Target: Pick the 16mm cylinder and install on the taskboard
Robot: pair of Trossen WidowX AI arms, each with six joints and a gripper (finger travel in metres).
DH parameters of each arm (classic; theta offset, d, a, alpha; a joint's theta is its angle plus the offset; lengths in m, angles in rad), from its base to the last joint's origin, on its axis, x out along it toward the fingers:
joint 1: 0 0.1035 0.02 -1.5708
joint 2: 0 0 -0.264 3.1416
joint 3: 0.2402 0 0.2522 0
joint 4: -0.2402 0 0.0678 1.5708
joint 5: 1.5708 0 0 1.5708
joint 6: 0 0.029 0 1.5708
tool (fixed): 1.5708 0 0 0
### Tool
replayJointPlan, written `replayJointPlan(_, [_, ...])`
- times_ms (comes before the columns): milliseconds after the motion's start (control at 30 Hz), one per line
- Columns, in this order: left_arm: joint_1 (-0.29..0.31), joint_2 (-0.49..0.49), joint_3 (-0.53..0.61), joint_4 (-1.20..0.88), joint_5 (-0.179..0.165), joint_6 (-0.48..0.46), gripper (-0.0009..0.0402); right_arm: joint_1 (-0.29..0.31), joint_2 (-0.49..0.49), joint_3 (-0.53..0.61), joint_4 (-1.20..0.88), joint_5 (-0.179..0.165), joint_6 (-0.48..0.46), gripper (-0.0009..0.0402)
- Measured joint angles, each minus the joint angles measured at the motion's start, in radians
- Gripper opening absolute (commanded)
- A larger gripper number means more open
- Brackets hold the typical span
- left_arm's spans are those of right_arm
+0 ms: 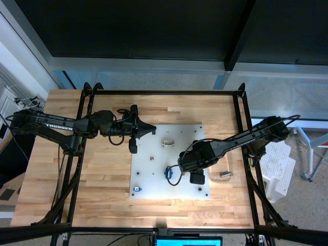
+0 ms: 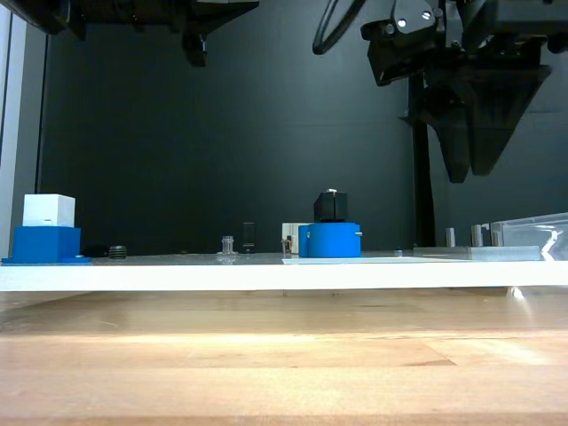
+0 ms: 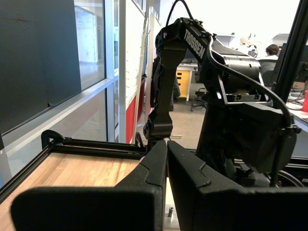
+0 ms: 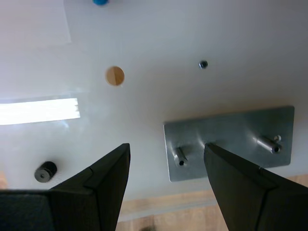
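Markings: the right arm (image 3: 168, 86) carries white lettering reading "TROSSEN", seen from the left wrist.

Right end effector (image 4: 166, 147): fingers spread wide, nothing between them. It hangs high above the right part of the board (image 1: 154, 174), pointing down. Directly beneath it, in the right wrist view, lies the grey block (image 4: 231, 130), which sits flat on the board next to the board's edge.

Left end effector (image 3: 167, 143): fingers closed together, holding nothing. It is raised above the surface (image 1: 97, 184) at the far left corner of the board and points level toward the right arm.

Task item: the cylinder (image 1: 224, 174), as far as the high view shows, lies on its side in the clear tray (image 1: 228, 160). The tray stands on the surface just beside the board's right edge. The cylinder is off the board, to the right of the right end effector and well apart from it, at surface level.

Count:
- Arms: two, each with one end effector.
- Board: one.
- Tray: one, with one cylinder in it.
- Grey block: one, bearing three thin pegs (image 4: 180, 156); the middle peg is partly hidden by a finger.
- Blue fitting (image 1: 168, 172): one, near the board's middle.
- Beige connector (image 1: 167, 143): one, toward the far edge.
- Blue and white piece (image 1: 136, 189): one, at the near left corner.
- Round hole (image 4: 114, 75): one, showing wood through the board.
- Small black knob (image 4: 45, 172): one.
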Motion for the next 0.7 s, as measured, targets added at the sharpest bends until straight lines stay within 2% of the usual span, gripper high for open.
replayJointPlan(700, [0.000, 0.000, 0.000, 0.000, 0.000, 0.000, 0.0000, 0.002, -0.005, -0.005, 0.017, 0.000, 0.000, 0.0208])
